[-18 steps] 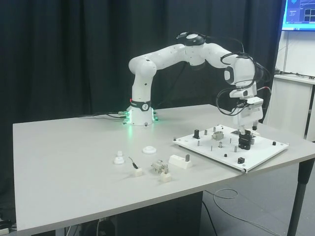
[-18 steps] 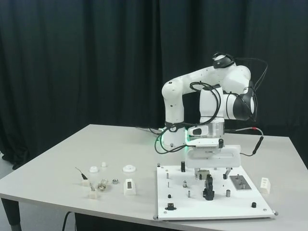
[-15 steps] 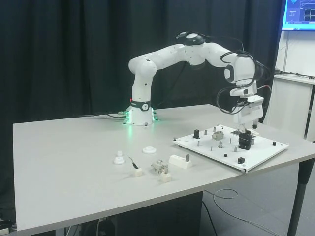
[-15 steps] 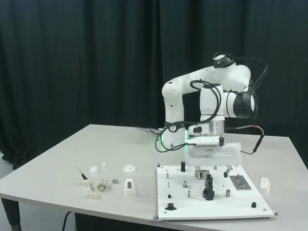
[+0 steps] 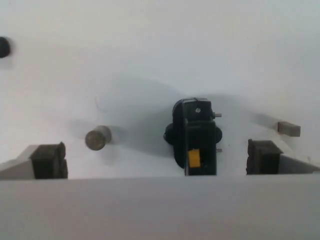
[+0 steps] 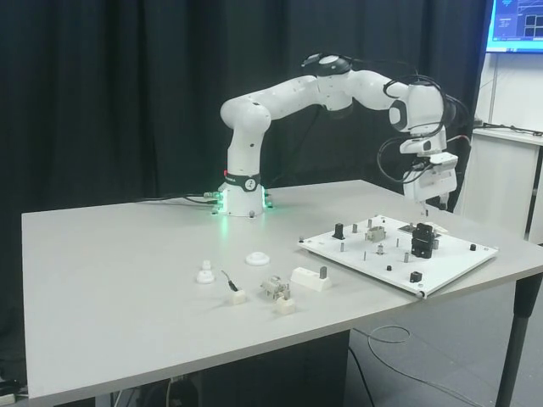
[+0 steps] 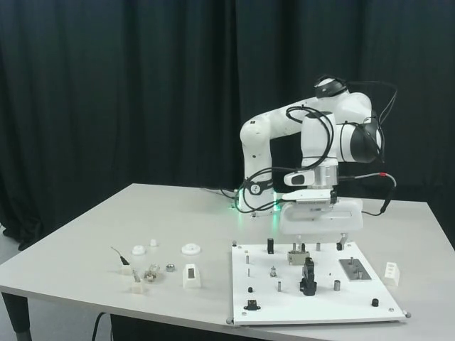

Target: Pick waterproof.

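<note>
A: Since the earlier frame the white arm's two-finger gripper (image 7: 318, 246) has risen clear of the white assembly board (image 6: 458, 259).

B: Black waterproof connector (image 5: 194, 136)?

A: Upright on the board (image 7: 355, 305), straight below the gripper, apart from it. Fingers (image 5: 262, 156) spread wide, empty. Grey metal peg (image 5: 97, 138) stands beside the connector (image 7: 308, 275).

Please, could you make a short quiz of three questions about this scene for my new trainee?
1. True or false: the gripper holds the black connector.
2. The black connector stands on: A) the white board; B) the bare grey table; C) a shelf.
3. Fill in: the jaws are ____ (open or shut).

Key: 1 false, since it hangs empty above the connector; 2 A; 3 open.
</note>
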You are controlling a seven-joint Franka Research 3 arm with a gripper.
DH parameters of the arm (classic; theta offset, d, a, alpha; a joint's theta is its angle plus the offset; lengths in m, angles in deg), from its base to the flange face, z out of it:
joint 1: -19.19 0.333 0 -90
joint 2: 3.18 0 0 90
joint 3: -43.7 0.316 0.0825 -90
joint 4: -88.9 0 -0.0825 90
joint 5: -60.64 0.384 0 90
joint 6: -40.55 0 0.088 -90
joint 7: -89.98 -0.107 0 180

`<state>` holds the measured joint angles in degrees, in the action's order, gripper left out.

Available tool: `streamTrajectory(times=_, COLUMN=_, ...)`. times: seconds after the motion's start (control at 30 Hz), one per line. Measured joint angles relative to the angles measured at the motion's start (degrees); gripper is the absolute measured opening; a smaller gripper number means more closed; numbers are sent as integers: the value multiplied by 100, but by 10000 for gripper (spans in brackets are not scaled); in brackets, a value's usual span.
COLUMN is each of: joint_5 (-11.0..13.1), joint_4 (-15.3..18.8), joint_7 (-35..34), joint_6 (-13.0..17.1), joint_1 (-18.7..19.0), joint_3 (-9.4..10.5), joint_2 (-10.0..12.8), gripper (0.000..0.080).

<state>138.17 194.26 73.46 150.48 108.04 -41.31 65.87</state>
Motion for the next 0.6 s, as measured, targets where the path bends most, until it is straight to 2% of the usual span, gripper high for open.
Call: streamTrajectory(times=0.6, joint_5=-321, joint_4=-36, joint_7=-126, joint_6=-235, joint_1=210, joint_3=-302, joint_2=-1, gripper=800)
